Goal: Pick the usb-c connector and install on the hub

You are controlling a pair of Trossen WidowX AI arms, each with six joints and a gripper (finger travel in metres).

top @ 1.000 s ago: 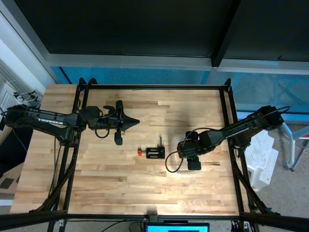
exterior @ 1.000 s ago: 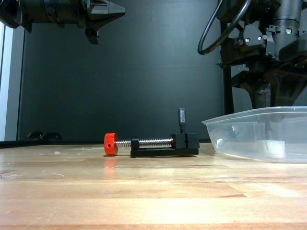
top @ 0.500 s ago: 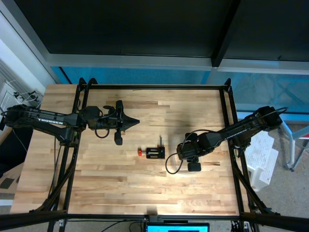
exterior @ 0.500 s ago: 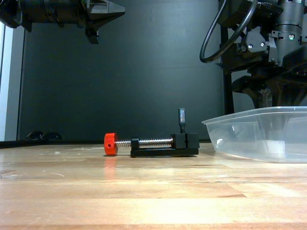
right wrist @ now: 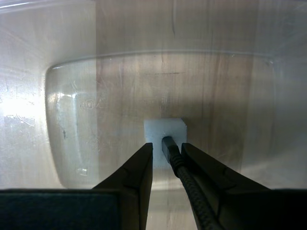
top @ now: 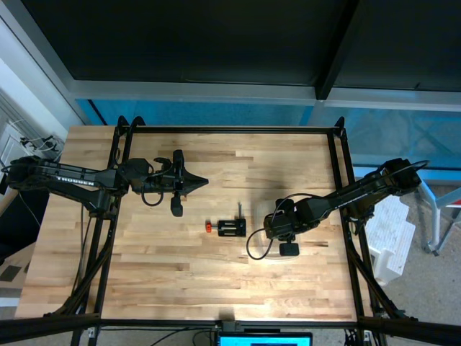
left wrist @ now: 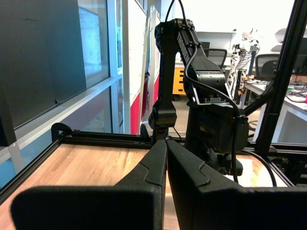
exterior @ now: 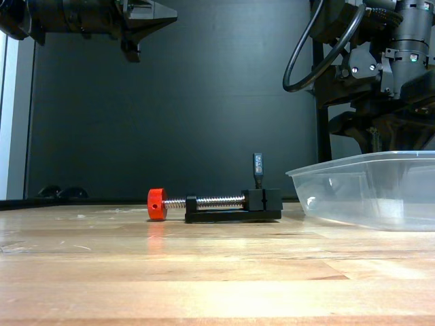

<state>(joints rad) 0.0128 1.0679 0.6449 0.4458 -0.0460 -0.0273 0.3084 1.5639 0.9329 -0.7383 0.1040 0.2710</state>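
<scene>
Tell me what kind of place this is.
Probably a robotics lab in an open office: a framed wooden table carries two arms, left gripper raised above it, right gripper over a clear tray, with office chairs and a glass wall beyond.

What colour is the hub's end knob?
The knob is orange-red, best in low view. Left gripper parked high; right gripper over tray.

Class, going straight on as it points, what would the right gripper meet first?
Right gripper, over the clear tray, likely meets the white square piece first; depth unclear. Left gripper hangs parked at left.
</scene>
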